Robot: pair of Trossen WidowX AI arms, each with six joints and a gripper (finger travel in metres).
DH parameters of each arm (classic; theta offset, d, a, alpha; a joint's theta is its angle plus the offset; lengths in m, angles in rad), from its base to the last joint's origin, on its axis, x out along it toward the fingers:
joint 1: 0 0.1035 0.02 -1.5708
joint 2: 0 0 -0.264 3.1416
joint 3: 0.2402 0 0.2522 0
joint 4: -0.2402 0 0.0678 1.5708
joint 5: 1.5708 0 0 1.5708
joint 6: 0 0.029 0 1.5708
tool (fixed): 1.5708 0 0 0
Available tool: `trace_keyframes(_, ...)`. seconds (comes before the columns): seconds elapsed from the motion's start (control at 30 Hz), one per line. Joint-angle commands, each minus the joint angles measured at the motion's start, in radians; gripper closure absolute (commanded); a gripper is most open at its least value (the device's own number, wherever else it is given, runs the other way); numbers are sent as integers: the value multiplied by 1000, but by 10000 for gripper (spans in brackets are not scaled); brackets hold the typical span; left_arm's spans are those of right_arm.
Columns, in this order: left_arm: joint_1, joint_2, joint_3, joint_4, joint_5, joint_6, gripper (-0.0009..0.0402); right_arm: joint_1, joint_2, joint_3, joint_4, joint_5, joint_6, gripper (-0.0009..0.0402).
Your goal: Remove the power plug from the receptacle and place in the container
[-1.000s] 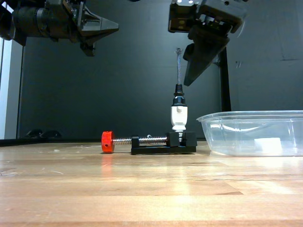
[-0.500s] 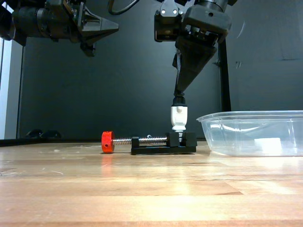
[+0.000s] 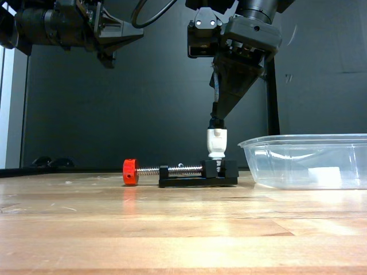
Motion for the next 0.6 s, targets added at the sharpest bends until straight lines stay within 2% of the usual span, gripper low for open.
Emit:
trace_keyframes(0.03,0,0,0,-1,0,0,393,0,-1,-3,14,1,1,178)
trace_keyframes(0.3,0,0,0,-1,0,0,393,0,-1,-12,26,1,1,182)
trace_keyframes(0.6,0,0,0,-1,0,0,393,0,-1,-12,38,1,0,237)
